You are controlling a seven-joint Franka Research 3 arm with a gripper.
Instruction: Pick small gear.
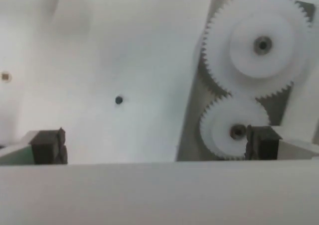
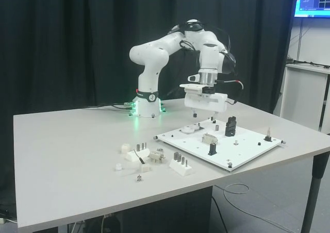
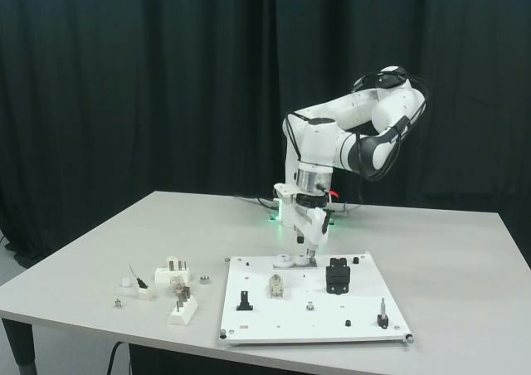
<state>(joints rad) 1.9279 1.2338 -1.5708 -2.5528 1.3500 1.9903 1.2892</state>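
Where the small gear sits, meshed against the large gear in a grey recess at the far edge of the white board: seen in the wrist view right at one fingertip, that black pad overlapping the gear's rim just beside its dark centre hole. Other pad far across over bare board, so end effector spread wide and holding nothing, its midline well to one side of the gear rather than over it. Judged need: a sideways shift toward the gear, bringing the hub between the fingers, before any descent. No long axis to align with, the gear being round and lying flat; teeth locked with the larger neighbour on one side, likely leaving a straight lift as the clean way out. From the room views, end effector hanging low just above the board's back edge, near the arm's base. Black fixture close beside; small posts further forward. Loose white parts well apart on the bench.
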